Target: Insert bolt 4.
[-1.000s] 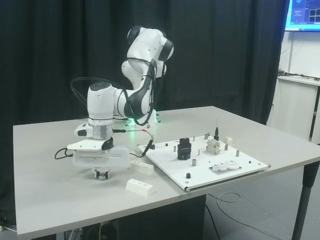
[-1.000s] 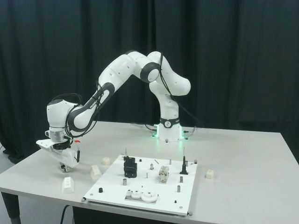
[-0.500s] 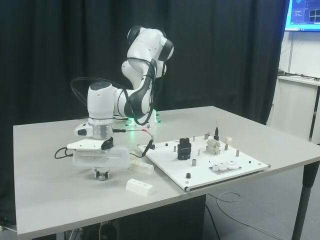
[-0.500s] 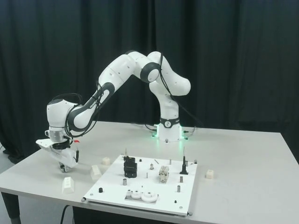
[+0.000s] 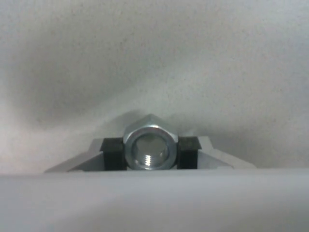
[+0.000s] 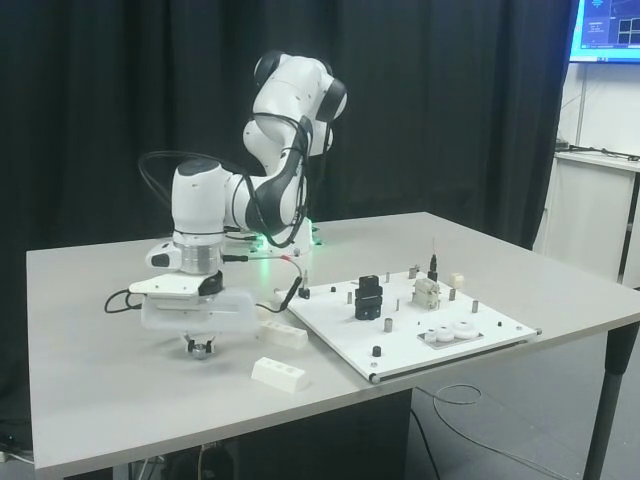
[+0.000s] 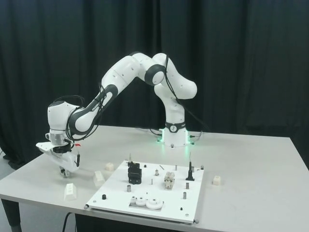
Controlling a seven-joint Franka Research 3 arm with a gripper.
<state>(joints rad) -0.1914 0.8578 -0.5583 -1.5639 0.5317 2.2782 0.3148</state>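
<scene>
Since the earlier frames the arm has risen slightly and drifted away from the white assembly board (image 6: 415,325), carrying its load clear of the grey counter (image 6: 100,390).

Bolt 4, a grey metal hex-headed bolt (image 5: 150,147), sits between the fingertips of the end effector (image 5: 150,153). The black pads (image 5: 110,153) press against opposite flats of the hex head, so the end effector is clenched on the bolt. Only the head end shows in the wrist view; the shank is hidden.

Handling judgement: the bolt looks rigid, small and light, with smooth metal faces that could slip or twist if held on the corners. The present hold across two flats is judged the proper one, keeping the axis in line for insertion.

In the first room view the end effector (image 6: 201,346) hangs just above the counter. A white rectangular block with holes (image 6: 279,373) lies near it on the counter, towards the board, and a second white block (image 6: 284,334) lies just beyond. The board, with its black fixture (image 6: 368,297) and white gears (image 6: 450,334), stands well apart on the far side of these blocks.

The receiving hole cannot be identified from these views.
</scene>
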